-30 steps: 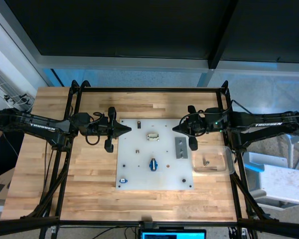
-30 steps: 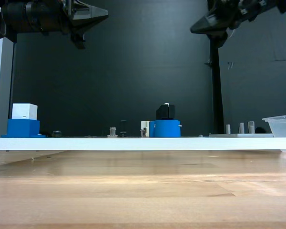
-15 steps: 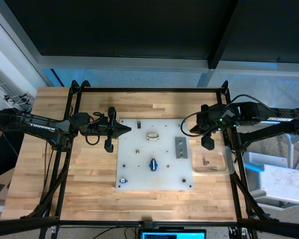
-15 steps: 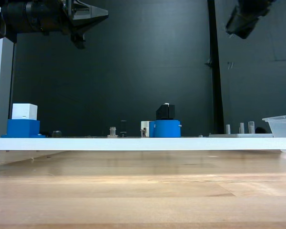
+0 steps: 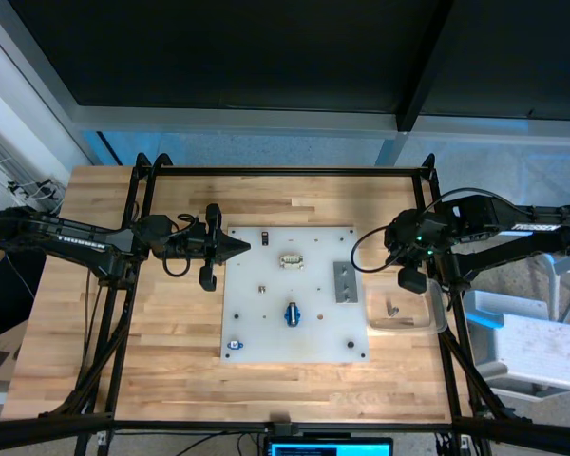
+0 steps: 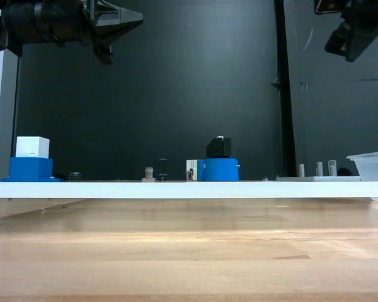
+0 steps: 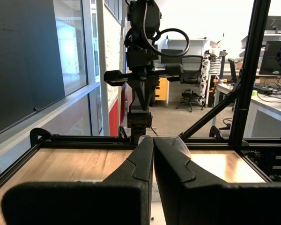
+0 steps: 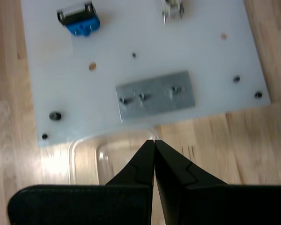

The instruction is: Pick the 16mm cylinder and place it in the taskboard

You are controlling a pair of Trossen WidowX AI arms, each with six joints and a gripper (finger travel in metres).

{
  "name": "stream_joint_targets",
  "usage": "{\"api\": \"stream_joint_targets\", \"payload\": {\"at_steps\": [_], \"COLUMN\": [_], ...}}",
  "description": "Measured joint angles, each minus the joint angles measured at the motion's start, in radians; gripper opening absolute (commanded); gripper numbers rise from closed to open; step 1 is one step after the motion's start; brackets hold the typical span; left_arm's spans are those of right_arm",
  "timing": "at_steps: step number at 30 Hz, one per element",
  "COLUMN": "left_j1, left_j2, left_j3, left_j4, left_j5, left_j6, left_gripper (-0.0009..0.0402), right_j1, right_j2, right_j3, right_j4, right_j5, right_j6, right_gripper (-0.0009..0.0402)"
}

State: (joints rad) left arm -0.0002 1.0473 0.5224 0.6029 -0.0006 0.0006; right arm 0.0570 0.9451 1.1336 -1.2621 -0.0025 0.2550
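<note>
Now the right claw (image 8: 154, 144) hangs above the far edge of the clear tray (image 5: 435, 317). One second earlier it was over the far-right part of the taskboard (image 5: 266, 328), pointing inward. Half a second earlier it was between the board edge and the tray. Its fingers are pressed together with nothing between them. The left claw (image 7: 153, 140) is unchanged across all frames. It is raised over the left edge of the taskboard, with its fingers together and holding nothing.

Count:
- Arms: two, with one claw each.
- Taskboard: one, flat on the wooden surface (image 5: 171, 361).
- Grey metal block (image 5: 345, 281): one, on the right side of the board, with three short pegs (image 6: 319, 168) standing on it.
- Blue fittings: two, one upright fitting (image 5: 292, 313) near the board centre and one smaller connector (image 5: 234, 344) near its near-left corner.
- Clear tray: one, just beside the right edge of the board.

Tray contents: one item, the 16mm cylinder (image 5: 392, 309).
</note>
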Motion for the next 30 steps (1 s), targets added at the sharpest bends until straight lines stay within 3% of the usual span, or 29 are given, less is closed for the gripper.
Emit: {"api": "stream_joint_targets", "payload": {"at_steps": [11, 30], "left_j1": [0.000, 0.000], "left_j2": [0.000, 0.000], "left_j3": [0.000, 0.000], "left_j4": [0.000, 0.000], "left_j5": [0.000, 0.000], "left_j6": [0.000, 0.000], "left_gripper": [0.0000, 0.0000], "right_j1": [0.058, 0.247], "right_j2": [0.001, 0.107], "right_j3": [0.000, 0.000], "right_j4": [-0.102, -0.188], "right_j5": [0.002, 0.006], "right_j6": [0.042, 0.156], "right_gripper": [0.0000, 0.0000]}}
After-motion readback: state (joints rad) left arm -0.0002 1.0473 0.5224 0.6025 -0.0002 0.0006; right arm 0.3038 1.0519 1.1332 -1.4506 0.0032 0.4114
